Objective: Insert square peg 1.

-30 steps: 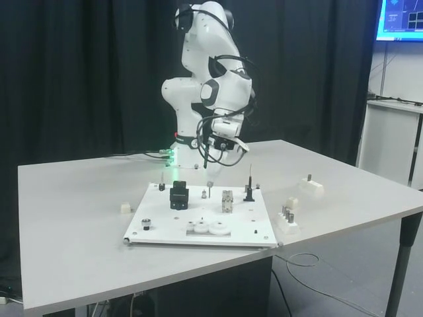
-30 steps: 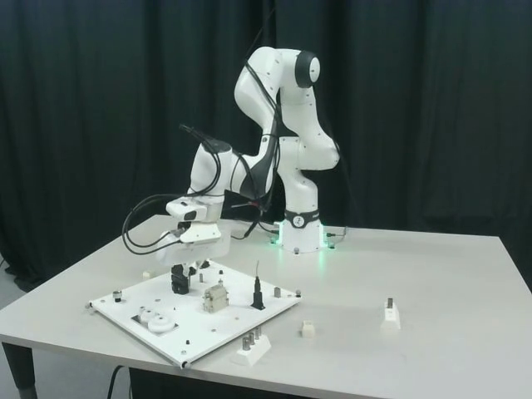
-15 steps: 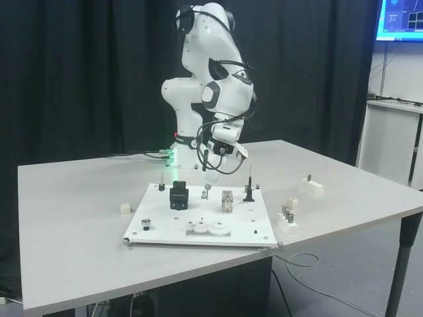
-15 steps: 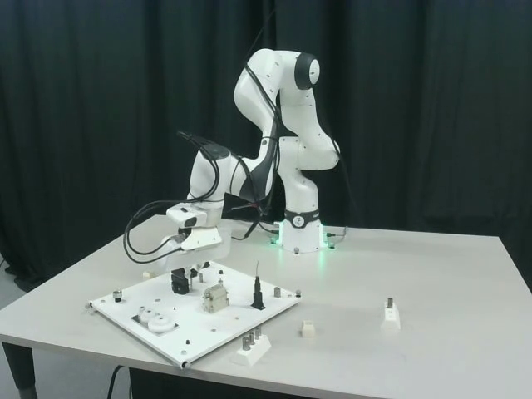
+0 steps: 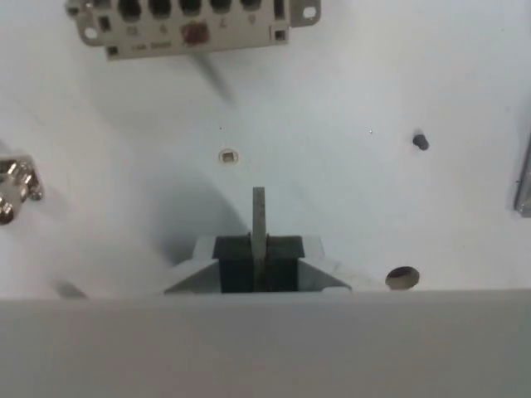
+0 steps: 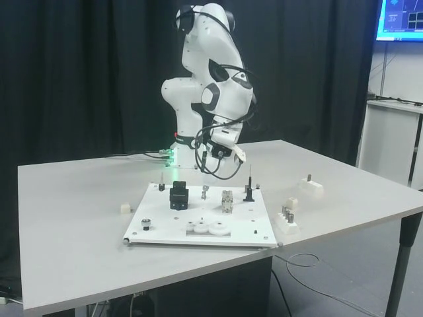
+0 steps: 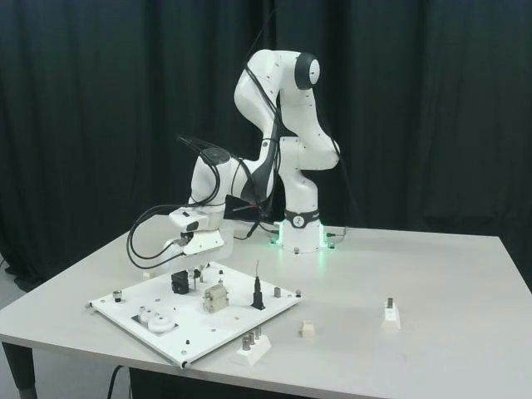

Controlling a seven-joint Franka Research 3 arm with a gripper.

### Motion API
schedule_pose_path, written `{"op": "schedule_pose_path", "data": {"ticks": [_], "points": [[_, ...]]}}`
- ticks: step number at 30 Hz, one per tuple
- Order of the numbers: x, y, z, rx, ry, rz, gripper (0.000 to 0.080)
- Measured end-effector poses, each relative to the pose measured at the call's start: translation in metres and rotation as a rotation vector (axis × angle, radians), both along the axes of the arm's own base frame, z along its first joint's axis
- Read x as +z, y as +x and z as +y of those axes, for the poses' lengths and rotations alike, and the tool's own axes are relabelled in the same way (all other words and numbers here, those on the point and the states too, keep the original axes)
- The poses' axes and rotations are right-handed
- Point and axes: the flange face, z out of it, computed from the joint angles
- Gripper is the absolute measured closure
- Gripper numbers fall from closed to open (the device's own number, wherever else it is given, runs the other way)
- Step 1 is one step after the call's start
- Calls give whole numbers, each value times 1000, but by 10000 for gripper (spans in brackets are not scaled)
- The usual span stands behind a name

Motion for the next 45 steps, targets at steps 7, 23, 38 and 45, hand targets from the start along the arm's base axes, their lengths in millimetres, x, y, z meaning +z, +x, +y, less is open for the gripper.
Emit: {"op": "schedule_pose_path", "data": {"ticks": [7,23,38,45], "points": [[-3,0,0,1,0,3,771],[-14,-5,-2,-2,3,14,771],[-23,-8,-3,0,5,11,771],[-24,-8,-3,1,5,8,771]]}}
